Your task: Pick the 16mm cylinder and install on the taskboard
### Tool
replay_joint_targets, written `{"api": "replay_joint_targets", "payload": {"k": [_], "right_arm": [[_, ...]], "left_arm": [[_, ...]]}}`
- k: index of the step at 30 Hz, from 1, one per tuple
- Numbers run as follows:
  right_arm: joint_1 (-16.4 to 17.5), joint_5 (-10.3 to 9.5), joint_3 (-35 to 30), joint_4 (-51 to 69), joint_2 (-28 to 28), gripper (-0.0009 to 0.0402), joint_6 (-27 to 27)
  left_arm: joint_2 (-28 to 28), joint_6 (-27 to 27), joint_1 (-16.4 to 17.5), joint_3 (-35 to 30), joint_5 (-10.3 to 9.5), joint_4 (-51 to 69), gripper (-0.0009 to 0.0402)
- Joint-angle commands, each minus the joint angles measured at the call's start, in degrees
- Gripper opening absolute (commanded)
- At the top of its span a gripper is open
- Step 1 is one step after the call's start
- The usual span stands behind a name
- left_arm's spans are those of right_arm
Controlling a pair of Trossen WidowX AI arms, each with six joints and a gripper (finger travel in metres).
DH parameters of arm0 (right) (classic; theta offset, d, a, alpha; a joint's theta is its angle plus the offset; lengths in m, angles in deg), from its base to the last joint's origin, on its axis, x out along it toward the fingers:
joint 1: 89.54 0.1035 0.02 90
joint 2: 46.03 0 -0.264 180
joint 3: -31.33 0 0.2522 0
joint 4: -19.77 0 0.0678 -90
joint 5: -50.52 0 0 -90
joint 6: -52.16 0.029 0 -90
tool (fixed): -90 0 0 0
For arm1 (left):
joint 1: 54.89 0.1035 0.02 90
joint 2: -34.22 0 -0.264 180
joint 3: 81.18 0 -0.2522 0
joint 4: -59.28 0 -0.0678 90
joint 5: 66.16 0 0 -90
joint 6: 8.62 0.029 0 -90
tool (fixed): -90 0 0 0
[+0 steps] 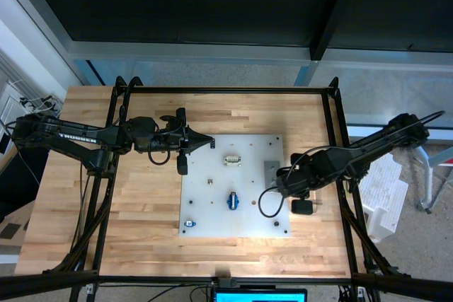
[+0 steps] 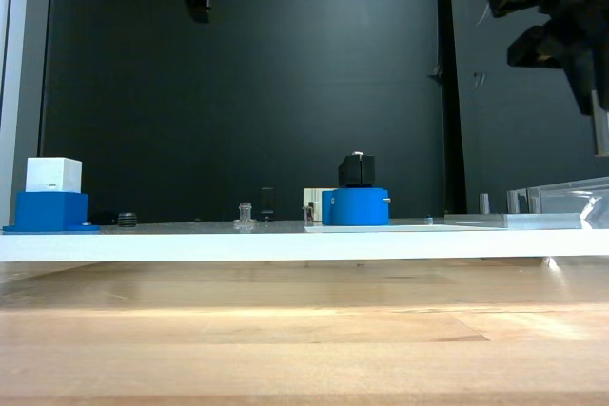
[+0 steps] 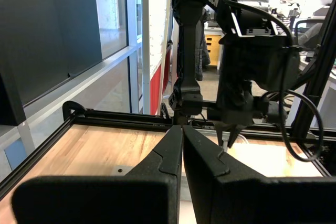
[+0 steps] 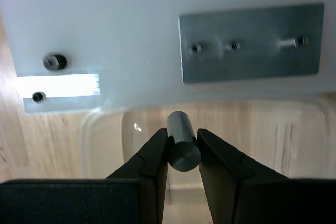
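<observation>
**Peg in hand: line it up before going down**

My right claw (image 4: 182, 132) is clamped on the peg (image 4: 184, 150). It pinches the round sides, and the peg's length runs along my fingers and points down at the table. I hang in the air over the tray (image 4: 86, 129), just beside the board's (image 4: 131, 19) right edge, with the block (image 4: 252, 43) ahead of me. My left claw (image 3: 181, 130) has its fingers pressed together on nothing. It hovers high over the board's far left edge, well apart from me.

The grip looks centred, so I see no need to re-grasp. Smooth round metal can slide between pads, so I should keep the squeeze firm.

I should carry the peg across at this height. That clears the tray wall, and also the thin pin standing in one of the block's holes.

I cannot tell which hole is meant for the peg. The block's three holes look narrower than it does. A round dark spot on the white plate may be the seat, but that is a guess.

Once over the right hole, I should square the peg's axis to the board and centre it by the wrist view. Then I should sink slowly. If the end catches a rim, lifting and re-centring beats pushing. I should let go only when the peg sits and stands by itself.
</observation>
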Motion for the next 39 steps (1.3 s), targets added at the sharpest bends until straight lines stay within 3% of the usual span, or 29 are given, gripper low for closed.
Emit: {"api": "replay_joint_targets", "payload": {"k": [1,24,39], "right_arm": [[-0.02,0.04,-2.49,-0.09,-2.8,0.0,0.04],[-1.77,0.07,-16.35,-1.53,-19.34,0.0,0.0],[-2.25,0.04,-22.4,-2.49,-26.14,0.0,0.07]], "left_arm": [[0.0,0.02,0.02,-0.02,0.02,0.02,0.0],[0.0,0.02,0.0,-0.02,0.02,0.02,0.0],[0.0,0.02,0.0,-0.02,0.02,0.02,0.0]]}}
